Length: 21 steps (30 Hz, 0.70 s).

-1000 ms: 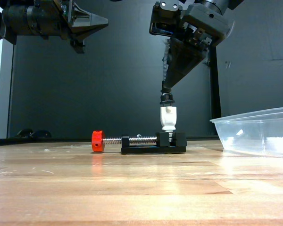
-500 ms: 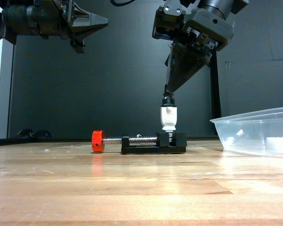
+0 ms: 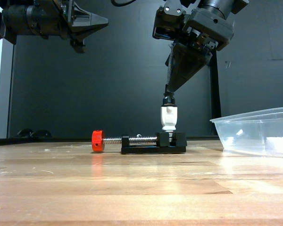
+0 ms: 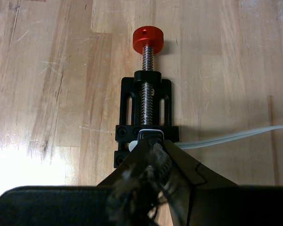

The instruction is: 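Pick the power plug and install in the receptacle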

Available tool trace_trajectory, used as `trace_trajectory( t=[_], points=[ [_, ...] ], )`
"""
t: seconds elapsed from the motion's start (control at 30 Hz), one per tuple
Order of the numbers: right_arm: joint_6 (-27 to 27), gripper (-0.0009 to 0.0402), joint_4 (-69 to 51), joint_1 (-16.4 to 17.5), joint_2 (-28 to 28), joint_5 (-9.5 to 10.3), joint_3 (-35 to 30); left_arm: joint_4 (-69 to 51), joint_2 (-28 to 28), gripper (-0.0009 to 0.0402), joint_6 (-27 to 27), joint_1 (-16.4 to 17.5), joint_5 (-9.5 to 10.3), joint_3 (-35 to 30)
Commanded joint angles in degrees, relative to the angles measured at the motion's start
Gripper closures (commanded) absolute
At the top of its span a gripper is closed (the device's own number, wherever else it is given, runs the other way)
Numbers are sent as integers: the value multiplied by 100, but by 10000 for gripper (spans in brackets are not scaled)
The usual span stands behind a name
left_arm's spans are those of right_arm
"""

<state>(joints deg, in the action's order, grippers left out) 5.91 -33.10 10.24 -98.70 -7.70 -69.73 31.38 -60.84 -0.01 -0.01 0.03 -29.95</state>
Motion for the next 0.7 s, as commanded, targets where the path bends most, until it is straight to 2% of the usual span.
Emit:
trace_trajectory(
  t=[0.03,0.33,0.7],
  points=[
    [2,363,0,2,4,-11,2,2,-2,393,2,2,0,0],
    [22,302,87,2,72,-9,2,0,-2,393,2,2,0,0],
    [81,259,-116,4,256,26,-208,4,-2,393,2,0,0,0]
  ],
)
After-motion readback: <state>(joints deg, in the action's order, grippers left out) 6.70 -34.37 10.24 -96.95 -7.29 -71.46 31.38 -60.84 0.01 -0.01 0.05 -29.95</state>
